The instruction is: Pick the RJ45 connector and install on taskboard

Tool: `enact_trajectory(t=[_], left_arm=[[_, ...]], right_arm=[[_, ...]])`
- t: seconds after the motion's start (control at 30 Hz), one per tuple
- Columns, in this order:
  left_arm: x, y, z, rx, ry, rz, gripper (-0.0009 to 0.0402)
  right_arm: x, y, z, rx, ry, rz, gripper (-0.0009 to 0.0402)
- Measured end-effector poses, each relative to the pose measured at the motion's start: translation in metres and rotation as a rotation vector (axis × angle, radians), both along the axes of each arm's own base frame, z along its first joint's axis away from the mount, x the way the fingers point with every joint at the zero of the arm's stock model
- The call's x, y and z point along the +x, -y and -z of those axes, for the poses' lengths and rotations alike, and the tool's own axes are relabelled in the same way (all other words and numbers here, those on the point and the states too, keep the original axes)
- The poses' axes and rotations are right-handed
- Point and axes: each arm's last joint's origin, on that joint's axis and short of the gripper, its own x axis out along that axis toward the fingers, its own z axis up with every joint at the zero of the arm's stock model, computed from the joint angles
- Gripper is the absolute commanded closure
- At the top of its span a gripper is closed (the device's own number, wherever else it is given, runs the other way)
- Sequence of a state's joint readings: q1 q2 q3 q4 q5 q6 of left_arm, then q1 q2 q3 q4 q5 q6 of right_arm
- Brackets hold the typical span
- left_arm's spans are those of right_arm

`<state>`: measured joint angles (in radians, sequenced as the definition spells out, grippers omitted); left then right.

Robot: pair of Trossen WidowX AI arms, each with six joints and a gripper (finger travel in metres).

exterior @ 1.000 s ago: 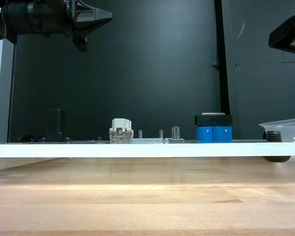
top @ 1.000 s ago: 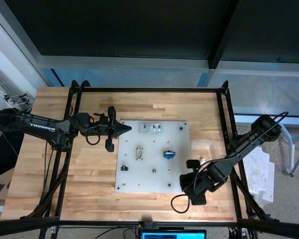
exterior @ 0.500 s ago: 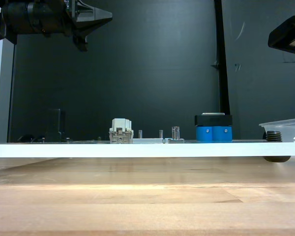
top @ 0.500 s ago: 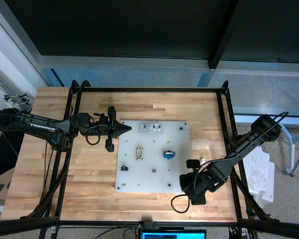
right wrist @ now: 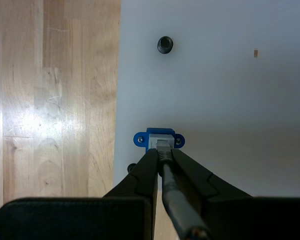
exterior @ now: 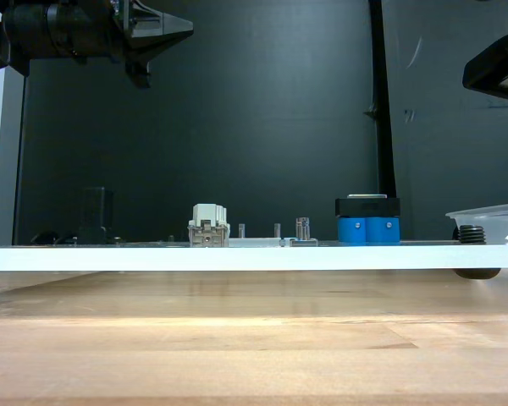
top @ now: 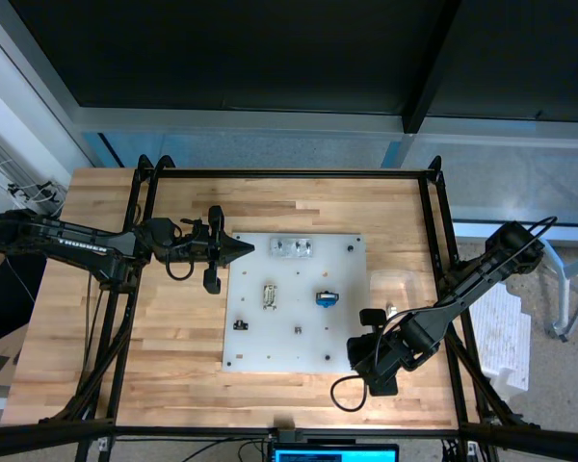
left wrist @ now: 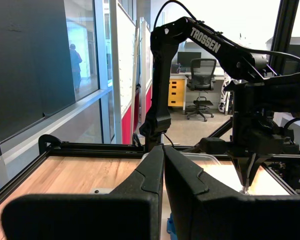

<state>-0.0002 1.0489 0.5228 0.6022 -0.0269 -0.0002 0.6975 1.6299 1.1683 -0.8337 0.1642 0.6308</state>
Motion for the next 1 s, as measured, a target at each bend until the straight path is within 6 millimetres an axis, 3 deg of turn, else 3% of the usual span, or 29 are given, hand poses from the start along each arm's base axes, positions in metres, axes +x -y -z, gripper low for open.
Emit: enact_trajectory(t=[1.0], left_arm=[[0.0000, 0.0000, 0.0001, 0.000, 0.000, 0.000, 0.0393]], right_arm=[[-0.0039, 0.0004, 0.0102, 0.007, -0.004, 0.004, 0.0387]])
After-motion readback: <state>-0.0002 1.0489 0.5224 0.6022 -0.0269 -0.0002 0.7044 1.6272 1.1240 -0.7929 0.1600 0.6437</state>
